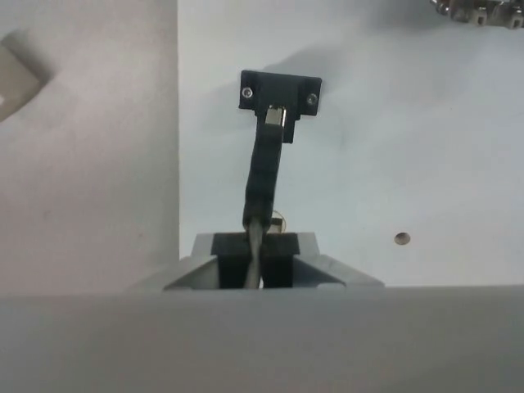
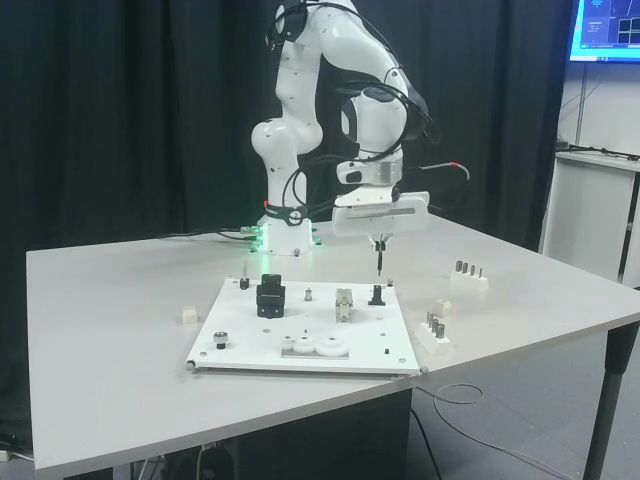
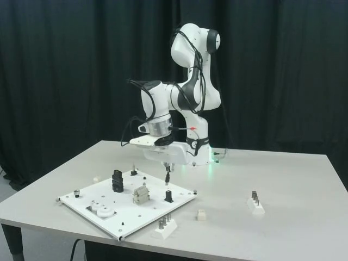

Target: Insert USB.

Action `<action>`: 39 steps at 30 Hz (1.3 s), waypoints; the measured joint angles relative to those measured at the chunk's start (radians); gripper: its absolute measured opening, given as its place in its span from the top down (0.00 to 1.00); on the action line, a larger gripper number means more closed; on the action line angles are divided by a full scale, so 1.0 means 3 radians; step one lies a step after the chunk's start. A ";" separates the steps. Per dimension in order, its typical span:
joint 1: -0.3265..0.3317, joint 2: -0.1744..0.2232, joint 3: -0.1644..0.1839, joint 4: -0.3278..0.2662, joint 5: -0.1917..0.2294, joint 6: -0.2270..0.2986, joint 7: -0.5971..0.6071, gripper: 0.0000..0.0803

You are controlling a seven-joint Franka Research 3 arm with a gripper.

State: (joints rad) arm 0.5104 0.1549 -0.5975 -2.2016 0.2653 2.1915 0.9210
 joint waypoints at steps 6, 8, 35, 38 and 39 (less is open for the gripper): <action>0.0000 0.0023 0.0000 0.0006 0.0009 0.0000 0.0000 0.97; 0.0000 0.0030 0.0000 0.0007 0.0011 0.0000 0.0000 0.97; 0.0000 0.0122 0.0000 0.0007 0.0067 -0.0003 0.0000 0.97; 0.0000 0.0135 0.0002 0.0007 0.0076 -0.0008 -0.0001 0.97; 0.0000 0.0139 0.0003 0.0007 0.0081 -0.0010 -0.0006 0.97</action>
